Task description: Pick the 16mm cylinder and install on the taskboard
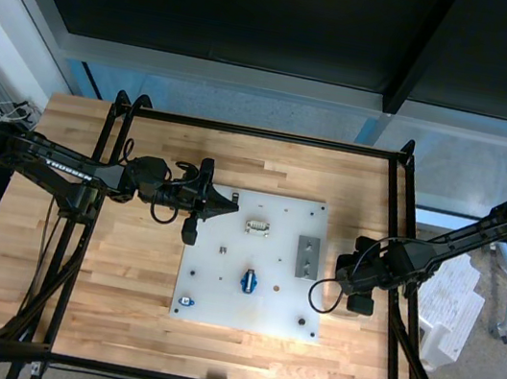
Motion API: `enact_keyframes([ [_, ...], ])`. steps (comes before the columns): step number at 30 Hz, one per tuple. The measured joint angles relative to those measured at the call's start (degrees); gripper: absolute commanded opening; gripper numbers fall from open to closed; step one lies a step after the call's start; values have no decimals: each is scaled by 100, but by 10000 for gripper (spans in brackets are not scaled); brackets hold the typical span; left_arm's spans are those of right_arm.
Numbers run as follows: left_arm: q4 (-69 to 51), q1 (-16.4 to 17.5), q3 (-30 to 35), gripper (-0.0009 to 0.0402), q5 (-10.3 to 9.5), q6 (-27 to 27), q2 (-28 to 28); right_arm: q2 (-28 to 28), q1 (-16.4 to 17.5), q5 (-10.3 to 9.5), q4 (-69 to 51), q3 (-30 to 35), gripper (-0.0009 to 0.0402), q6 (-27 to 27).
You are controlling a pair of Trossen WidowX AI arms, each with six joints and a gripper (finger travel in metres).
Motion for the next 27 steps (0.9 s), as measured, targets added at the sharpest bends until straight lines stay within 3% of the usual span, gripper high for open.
enact_keyframes([
  [19, -2, 0, 2, 0, 0, 0, 0, 345, 48, -22, 420, -232, 210, 114],
  [27, 0, 0, 0, 0, 0, 0, 0, 389, 63, -52, 437, -232, 185, 114],
])
